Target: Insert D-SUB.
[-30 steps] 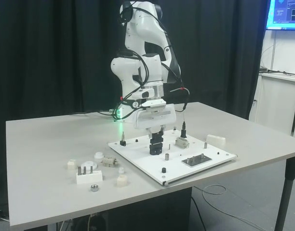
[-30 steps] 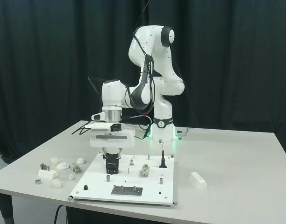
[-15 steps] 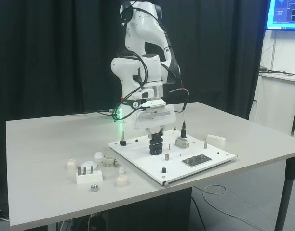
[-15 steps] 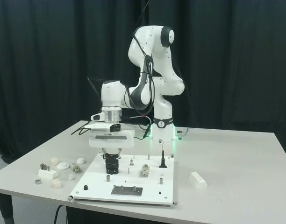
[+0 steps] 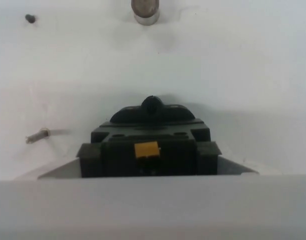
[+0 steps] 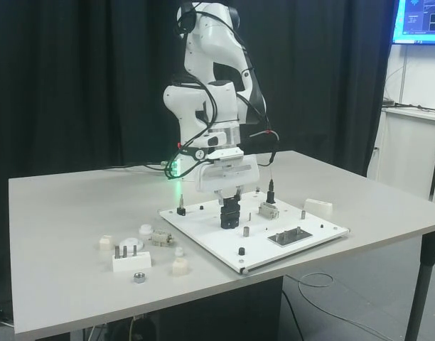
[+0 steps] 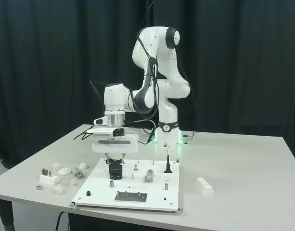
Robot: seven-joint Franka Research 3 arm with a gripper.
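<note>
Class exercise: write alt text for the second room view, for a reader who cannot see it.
A white robot arm reaches down so that its gripper sits low over a white board on a grey table. Small loose parts lie on the table beside the board, against black curtains.

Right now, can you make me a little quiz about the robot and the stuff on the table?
1. True or false: the gripper is over the white board, not over the bare grey table.
2. Where do the small loose parts lie? A) on the board B) on the table beside the board C) in the gripper
3. Fill in: the light glowing at the arm's base is ____.

Key: 1 true. 2 B. 3 green.
</note>
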